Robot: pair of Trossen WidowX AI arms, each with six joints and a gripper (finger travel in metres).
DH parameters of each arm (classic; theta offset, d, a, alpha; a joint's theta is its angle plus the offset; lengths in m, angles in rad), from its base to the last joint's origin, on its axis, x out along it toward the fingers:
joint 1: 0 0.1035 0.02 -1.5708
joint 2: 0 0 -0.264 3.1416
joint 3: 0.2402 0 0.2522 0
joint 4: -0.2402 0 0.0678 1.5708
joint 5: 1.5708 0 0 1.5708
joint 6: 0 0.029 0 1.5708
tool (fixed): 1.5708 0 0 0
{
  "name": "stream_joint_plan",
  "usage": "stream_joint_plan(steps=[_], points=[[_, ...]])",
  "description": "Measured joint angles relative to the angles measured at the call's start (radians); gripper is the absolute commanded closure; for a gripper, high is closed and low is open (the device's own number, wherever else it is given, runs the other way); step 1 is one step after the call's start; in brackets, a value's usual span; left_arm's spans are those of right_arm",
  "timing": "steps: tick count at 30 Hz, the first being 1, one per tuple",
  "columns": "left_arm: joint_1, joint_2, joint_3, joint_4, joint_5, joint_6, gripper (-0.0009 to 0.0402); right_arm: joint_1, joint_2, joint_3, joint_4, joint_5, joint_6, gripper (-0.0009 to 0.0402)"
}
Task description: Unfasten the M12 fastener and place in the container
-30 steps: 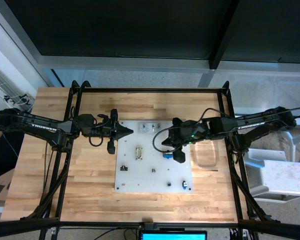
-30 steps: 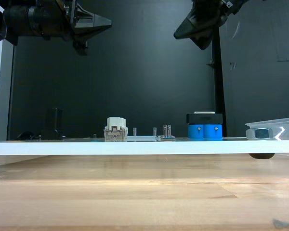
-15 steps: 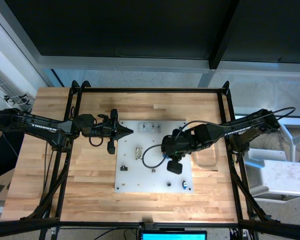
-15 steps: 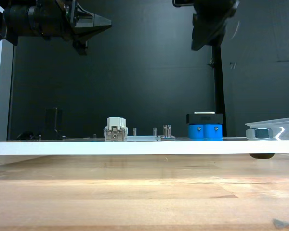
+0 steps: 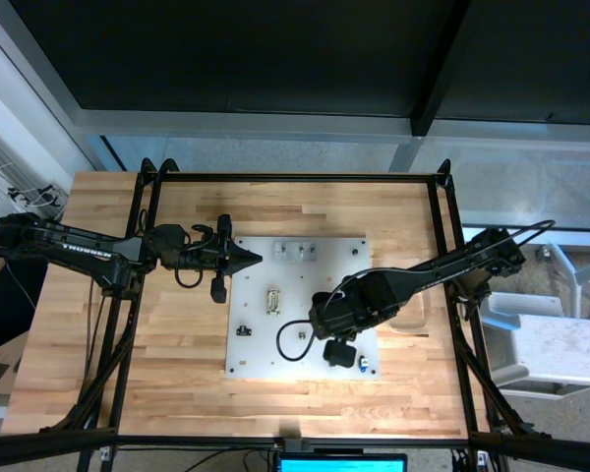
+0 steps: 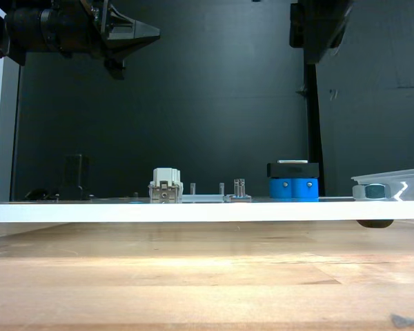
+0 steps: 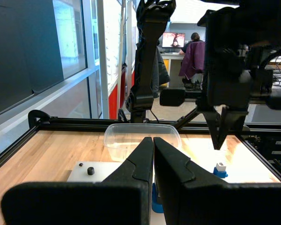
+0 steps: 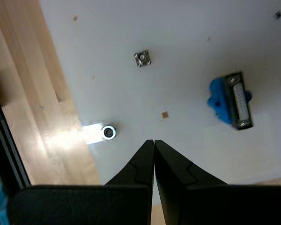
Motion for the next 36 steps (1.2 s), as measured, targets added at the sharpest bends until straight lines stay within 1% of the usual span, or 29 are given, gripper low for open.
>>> stream_joint_plan(steps=[1, 4, 8, 14, 17, 20, 21, 25, 32, 36], points=[[0.000, 0.000, 0.000, 0.000, 0.000, 0.000, 0.0393, 0.006, 0.005, 0.000, -0.002, -0.013, 0.017, 0.0393], [0.000, 0.000, 0.000, 0.000, 0.000, 0.000, 0.0393, 0.029, 0.021, 0.000, -0.006, -0.019, 0.049, 0.0393], [0.000, 0.000, 0.000, 0.000, 0.000, 0.000, 0.0393, 0.059, 0.045, 0.001, -0.013, -0.038, 0.080, 0.0393], [0.000, 0.000, 0.000, 0.000, 0.000, 0.000, 0.0393, 0.084, 0.085, 0.002, -0.017, -0.034, 0.130, 0.0393], [0.000, 0.000, 0.000, 0.000, 0.000, 0.000, 0.0393, 0.092, 0.103, 0.002, -0.015, -0.033, 0.135, 0.0393], [0.000, 0.000, 0.000, 0.000, 0.000, 0.000, 0.0393, 0.095, 0.116, 0.008, -0.005, -0.014, 0.136, 0.0391], [0.000, 0.000, 0.000, 0.000, 0.000, 0.000, 0.0393, 0.095, 0.120, 0.011, -0.005, -0.013, 0.138, 0.0387], [0.000, 0.000, 0.000, 0.000, 0.000, 0.000, 0.0393, 0.097, 0.132, 0.015, 0.000, -0.010, 0.147, 0.0350], [0.000, 0.000, 0.000, -0.001, 0.000, 0.000, 0.0393, 0.098, 0.172, 0.015, 0.010, -0.011, 0.160, 0.0255], [0.000, 0.000, 0.000, 0.000, 0.000, 0.000, 0.0393, 0.100, 0.192, 0.015, 0.029, -0.014, 0.163, 0.0211]])
